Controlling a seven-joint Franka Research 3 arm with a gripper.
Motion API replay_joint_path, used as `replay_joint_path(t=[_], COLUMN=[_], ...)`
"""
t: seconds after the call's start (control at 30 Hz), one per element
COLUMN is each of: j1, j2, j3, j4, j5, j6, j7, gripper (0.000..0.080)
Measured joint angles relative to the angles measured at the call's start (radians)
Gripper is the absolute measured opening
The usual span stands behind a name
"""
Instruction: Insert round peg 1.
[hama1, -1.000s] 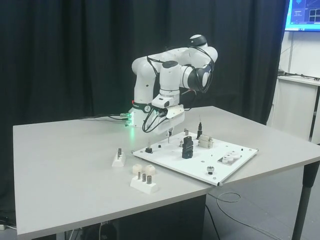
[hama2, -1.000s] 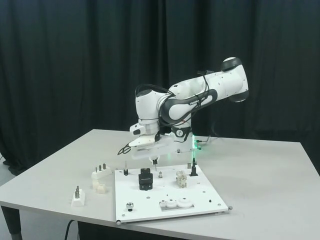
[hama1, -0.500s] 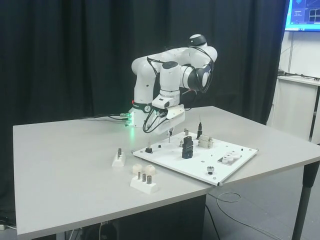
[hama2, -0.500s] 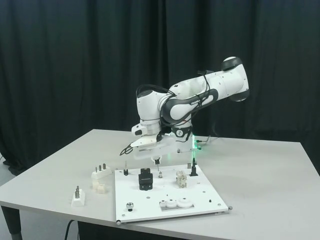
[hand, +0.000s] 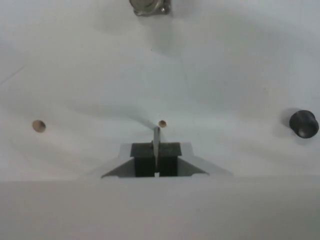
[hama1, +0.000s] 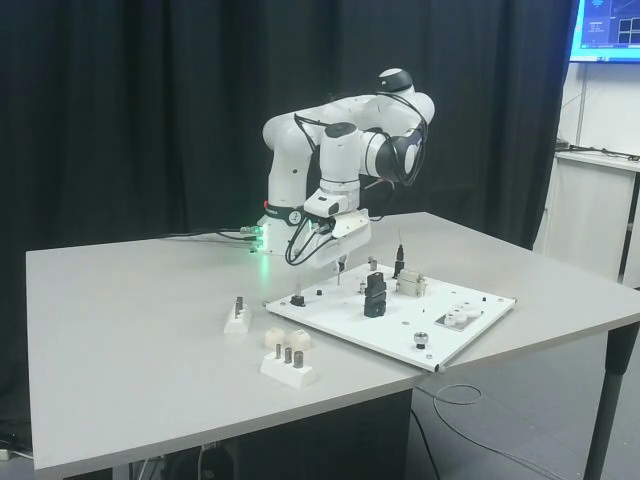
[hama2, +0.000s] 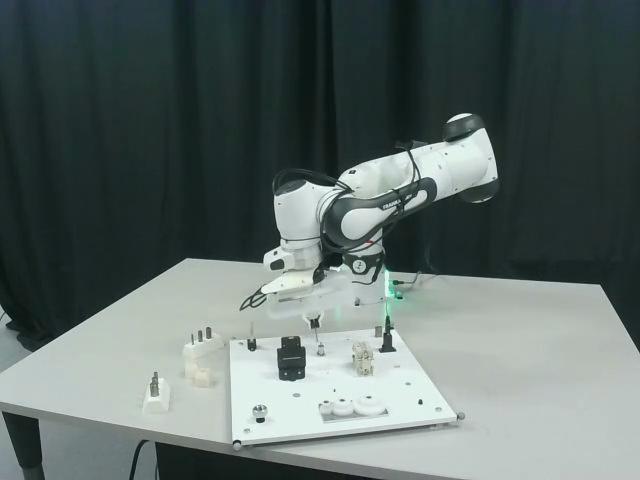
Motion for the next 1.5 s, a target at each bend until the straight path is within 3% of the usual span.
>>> replay_joint_path(t=[0.6,1.33,1.37,1.5], j1=[0.001,0.006,0.006,0.008], j2=[0.000,0.000,0.000,0.000], j3=[0.013,0.012,0.012,0.012], j4=[-0.003,-0.006,-0.006,-0.007], j5=[0.020,0.020,0.020,0.020], j6=[0.023,0.010,0.009,0.007], j7=[0.002,0.017,0.019,0.019], gripper=[0.0014,0.0014,0.0381,0.0381])
